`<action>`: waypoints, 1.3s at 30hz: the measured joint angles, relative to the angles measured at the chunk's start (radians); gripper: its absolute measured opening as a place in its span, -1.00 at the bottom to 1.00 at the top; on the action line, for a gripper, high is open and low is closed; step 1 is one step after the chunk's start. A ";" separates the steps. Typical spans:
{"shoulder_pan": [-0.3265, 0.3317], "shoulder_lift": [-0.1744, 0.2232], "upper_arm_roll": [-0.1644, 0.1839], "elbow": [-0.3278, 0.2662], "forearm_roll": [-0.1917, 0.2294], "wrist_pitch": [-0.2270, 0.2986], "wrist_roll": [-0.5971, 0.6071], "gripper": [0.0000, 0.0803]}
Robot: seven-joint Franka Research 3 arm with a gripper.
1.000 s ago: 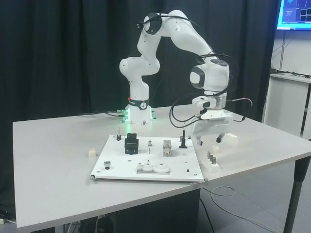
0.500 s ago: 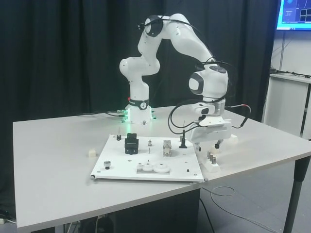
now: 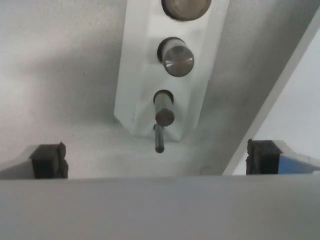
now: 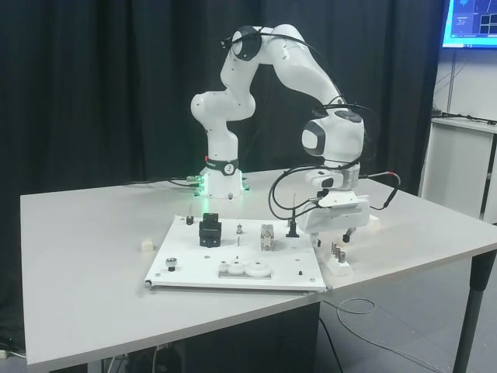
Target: Pick round peg 1.
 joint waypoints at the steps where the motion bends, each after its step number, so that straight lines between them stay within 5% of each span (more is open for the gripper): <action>1: 0.000 0.001 0.000 0.000 0.000 0.001 0.000 0.99; 14: 0.000 0.015 0.000 0.000 0.000 0.020 0.000 0.99; 15: 0.000 0.016 0.000 0.000 0.000 0.020 0.000 0.73; 19: -0.001 0.017 -0.001 0.000 0.000 0.021 0.000 0.73; 20: -0.001 0.018 -0.001 0.000 0.000 0.021 0.000 0.33; 25: -0.002 0.019 -0.001 0.000 0.000 0.021 0.000 0.33; 26: -0.002 0.019 -0.001 0.000 0.000 0.021 0.000 -0.12; 33: -0.002 0.020 -0.001 0.000 0.000 0.022 0.000 -0.12; 34: -0.002 0.020 -0.001 0.000 0.000 0.022 0.000 -0.52; 35: -0.002 0.020 -0.001 0.000 0.000 0.022 0.000 -0.52; 36: -0.002 0.020 -0.001 0.000 0.000 0.022 0.000 -0.89; 39: -0.002 0.020 -0.001 0.000 0.000 0.022 0.000 -0.89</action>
